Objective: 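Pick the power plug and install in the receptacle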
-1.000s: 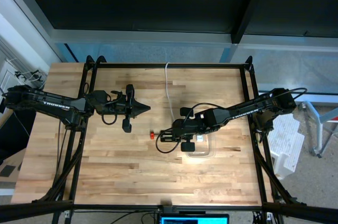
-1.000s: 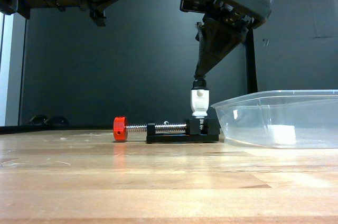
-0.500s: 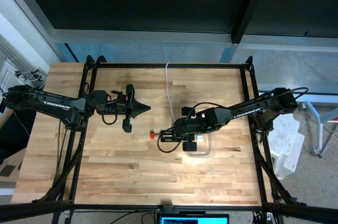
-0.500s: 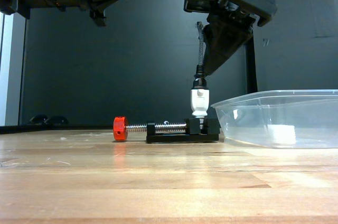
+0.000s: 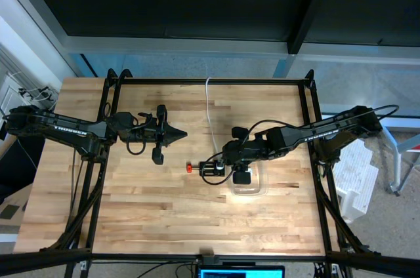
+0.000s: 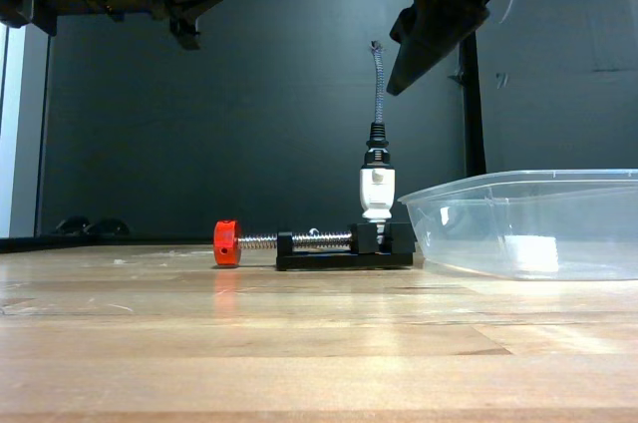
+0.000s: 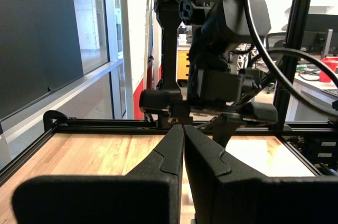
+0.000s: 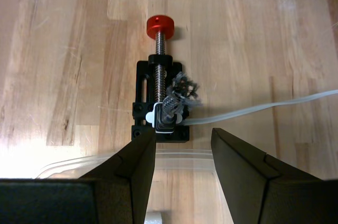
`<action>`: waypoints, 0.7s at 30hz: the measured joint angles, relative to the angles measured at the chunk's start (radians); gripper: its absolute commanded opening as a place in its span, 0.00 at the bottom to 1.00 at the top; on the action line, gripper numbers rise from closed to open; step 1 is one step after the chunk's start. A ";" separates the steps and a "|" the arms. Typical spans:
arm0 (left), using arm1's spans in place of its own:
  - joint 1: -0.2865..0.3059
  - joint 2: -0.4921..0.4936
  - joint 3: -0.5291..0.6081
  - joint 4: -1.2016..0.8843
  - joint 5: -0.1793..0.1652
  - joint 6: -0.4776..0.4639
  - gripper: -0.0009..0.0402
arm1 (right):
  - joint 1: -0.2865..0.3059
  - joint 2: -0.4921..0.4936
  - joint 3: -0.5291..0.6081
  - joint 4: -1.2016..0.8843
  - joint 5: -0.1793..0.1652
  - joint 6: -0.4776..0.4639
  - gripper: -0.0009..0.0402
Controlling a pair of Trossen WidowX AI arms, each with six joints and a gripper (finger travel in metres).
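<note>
- Right gripper (image 8: pixel 182 130): jaws spread wide, holding nothing. It hangs above the clamp and clear of everything.
- Power plug (image 6: pixel 376 142): black and upright, on top of the receptacle (image 6: pixel 376 192). It lies below the jaws and just beyond their open gap, touching neither finger.
- Braided lead (image 6: pixel 378 84): stands straight up from the plug, its frayed tip near the level of the right fingertips and just beside them.
- Receptacle mount: black clamp (image 6: pixel 344 246) with red knob (image 6: pixel 226 242) pointing away from the jaws. The white cable (image 8: pixel 253 109) runs out past one finger.
- Clear tray (image 6: pixel 528 223): just beside the clamp, under the near side of the jaws.
- Left gripper (image 7: pixel 183 126): jaws pressed together and empty, high over the table (image 6: pixel 299 343), well apart from the work.
- Step in hand, as judged: plug looks installed, so the task is clearing away. The low view possibly leaves a thin gap at the seam; full seating is not certain.
- Handling note: keep the jaws wide and rise straight, so neither finger snags the lead and tips the plug. If the seam proves open, close the jaws and press squarely down on the plug body.
</note>
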 measured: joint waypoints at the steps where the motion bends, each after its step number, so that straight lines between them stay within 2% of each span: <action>1: 0.000 0.000 0.000 0.000 0.000 0.000 0.02 | 0.000 -0.007 0.000 0.001 0.000 -0.010 0.34; 3: 0.000 0.000 0.000 0.000 0.000 0.000 0.02 | -0.001 -0.031 -0.011 0.017 -0.005 -0.037 0.31; 7: 0.000 0.000 0.000 0.000 0.000 0.000 0.02 | -0.034 -0.137 -0.090 0.112 -0.056 -0.064 0.23; 8: 0.000 0.000 0.000 0.000 0.000 0.000 0.02 | -0.048 -0.169 -0.111 0.137 -0.060 -0.071 0.21; 15: 0.000 0.000 0.000 0.000 0.000 0.000 0.02 | -0.125 -0.366 -0.263 0.300 -0.061 -0.145 0.02; 21: 0.000 0.000 0.000 0.000 0.000 0.000 0.02 | -0.157 -0.485 -0.377 0.504 -0.066 -0.182 0.02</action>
